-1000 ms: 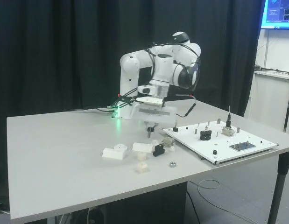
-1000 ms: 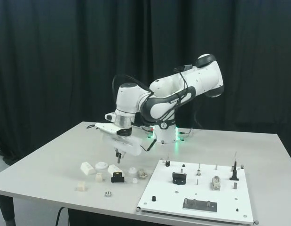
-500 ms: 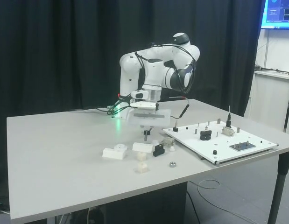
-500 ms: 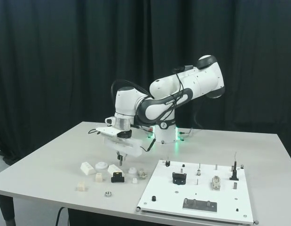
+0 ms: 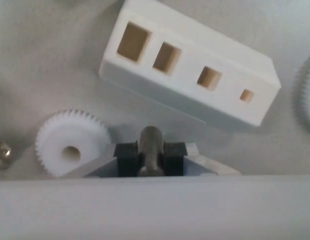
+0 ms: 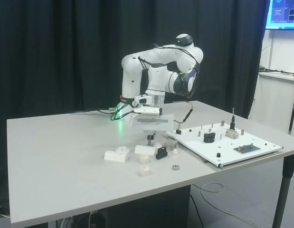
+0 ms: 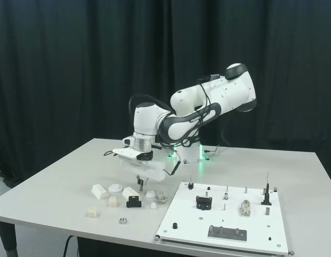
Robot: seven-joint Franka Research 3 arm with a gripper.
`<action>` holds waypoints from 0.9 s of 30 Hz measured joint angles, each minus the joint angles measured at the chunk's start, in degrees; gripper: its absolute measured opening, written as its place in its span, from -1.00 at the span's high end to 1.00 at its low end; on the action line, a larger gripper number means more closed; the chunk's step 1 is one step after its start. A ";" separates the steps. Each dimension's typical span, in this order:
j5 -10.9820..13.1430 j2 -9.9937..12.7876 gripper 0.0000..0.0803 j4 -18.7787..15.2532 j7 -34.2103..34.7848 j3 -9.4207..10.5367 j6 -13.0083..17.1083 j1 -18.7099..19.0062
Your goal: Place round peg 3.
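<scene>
Peg (image 5: 150, 150): small grey metal cylinder, so likely stiff, light for the arm, smooth and prob slippery; won't bend or break, but could twist or slide in a weak pinch. Best hold is across the shank near the upper end, leaving the lower tip free for a hole. That's roughly how it sits now, judging by the wrist view.

Hand (image 5: 150, 161): black pads closed tight on the peg, one each side, no gap showing; peg end sticks out past them toward the desk (image 5: 34, 60). Nothing else touched.

Where: in the second room view the hand (image 7: 139, 183) hangs over the loose white parts at the desk's front-left, peg pointing down, clear of the surface. Below it in the wrist view: white block (image 5: 190, 65) with four square holes, stepping down in size, at about 12–1 o'clock from the peg; white gear (image 5: 70, 142) at 9 o'clock, near but apart. White board (image 7: 224, 222) lies well apart, 3–4 o'clock from the hand in the second room view.
</scene>
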 joint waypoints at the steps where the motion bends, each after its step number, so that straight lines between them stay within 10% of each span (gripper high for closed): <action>1: 0.15 0.01 0.74 -0.09 0.00 0.14 0.00 0.05; 15: 2.00 0.58 0.65 -1.06 0.00 1.25 0.36 0.40; 16: 2.05 0.63 -0.01 -1.06 0.00 1.28 0.46 0.40; 21: 2.24 0.64 -0.01 -1.06 0.13 1.22 1.25 0.41; 22: 2.27 0.64 -0.71 -1.06 0.17 1.13 1.36 0.44; 27: 2.27 0.64 -0.71 -1.04 0.43 -0.05 1.55 0.84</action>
